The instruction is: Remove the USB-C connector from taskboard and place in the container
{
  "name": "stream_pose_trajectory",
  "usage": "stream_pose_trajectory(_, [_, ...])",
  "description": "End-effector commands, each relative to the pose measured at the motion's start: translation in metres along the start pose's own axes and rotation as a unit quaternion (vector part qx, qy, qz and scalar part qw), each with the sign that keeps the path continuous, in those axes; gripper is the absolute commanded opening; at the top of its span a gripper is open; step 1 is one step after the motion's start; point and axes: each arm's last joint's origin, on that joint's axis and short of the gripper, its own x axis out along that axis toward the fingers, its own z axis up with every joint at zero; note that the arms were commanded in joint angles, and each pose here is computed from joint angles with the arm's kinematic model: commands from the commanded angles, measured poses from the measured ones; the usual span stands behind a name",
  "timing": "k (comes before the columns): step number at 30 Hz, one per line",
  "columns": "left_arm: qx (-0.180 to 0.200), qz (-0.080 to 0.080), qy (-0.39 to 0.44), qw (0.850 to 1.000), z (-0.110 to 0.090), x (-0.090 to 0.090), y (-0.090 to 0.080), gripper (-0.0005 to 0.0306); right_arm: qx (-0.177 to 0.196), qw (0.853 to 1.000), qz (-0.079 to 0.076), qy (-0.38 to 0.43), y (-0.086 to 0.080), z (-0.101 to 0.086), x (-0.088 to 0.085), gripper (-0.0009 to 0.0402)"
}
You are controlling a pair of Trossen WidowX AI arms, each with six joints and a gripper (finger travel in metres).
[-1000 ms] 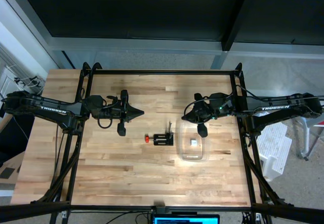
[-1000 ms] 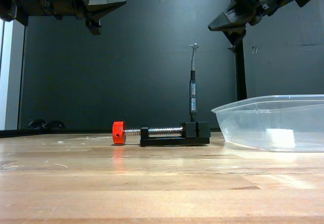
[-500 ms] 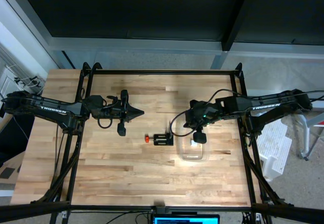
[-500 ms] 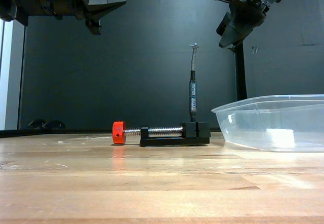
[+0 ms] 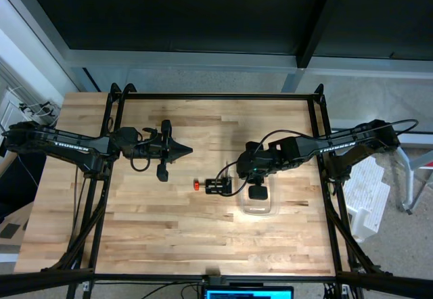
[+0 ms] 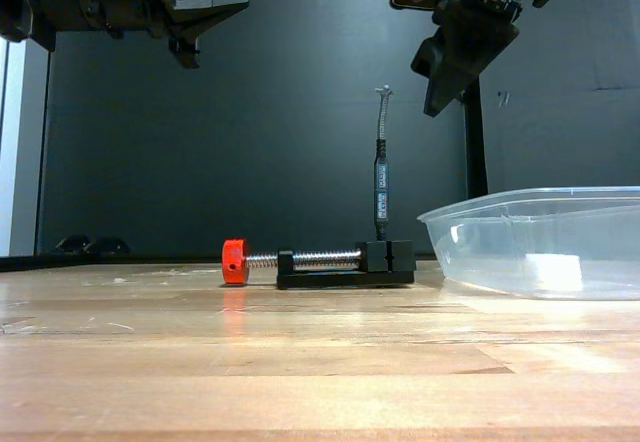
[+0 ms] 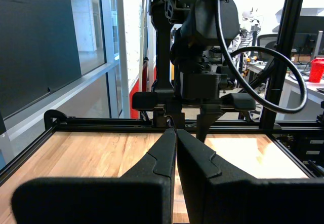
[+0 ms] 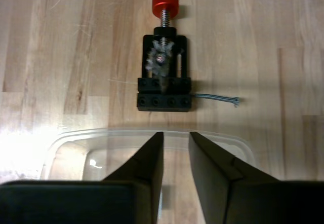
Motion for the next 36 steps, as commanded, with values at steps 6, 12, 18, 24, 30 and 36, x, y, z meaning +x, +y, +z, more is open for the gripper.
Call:
stream_pose_trajectory(6, [0.000,0.000,0.000,1.000,0.000,0.000,0.000,0.0000,0.006,1.000,-0.002,0.016,0.004,0.014,0.012,0.0141])
stream_pose_trajectory(12, [0.000,0.000,0.000,1.000,0.000,0.000,0.000,0.0000,0.005,1.000,-0.003,0.026,0.007,0.024,0.024,0.0146])
stream_pose_trajectory(18, [0.000,0.000,0.000,1.000,0.000,0.000,0.000,0.0000,0.005,0.999,-0.004,0.033,0.008,0.029,0.036,0.0146])
stream_pose_trajectory(24, [0.000,0.000,0.000,1.000,0.000,0.000,0.000,0.0000,0.004,0.999,-0.005,0.037,0.009,0.032,0.045,0.0146])
stream_pose_trajectory(30, [0.000,0.000,0.000,1.000,0.000,0.000,0.000,0.0000,0.002,0.999,-0.006,0.044,0.011,0.034,0.057,0.0144])
stream_pose_trajectory(36, [0.000,0.000,0.000,1.000,0.000,0.000,0.000,0.0000,0.002,0.999,-0.007,0.053,0.011,0.034,0.065,0.0144])
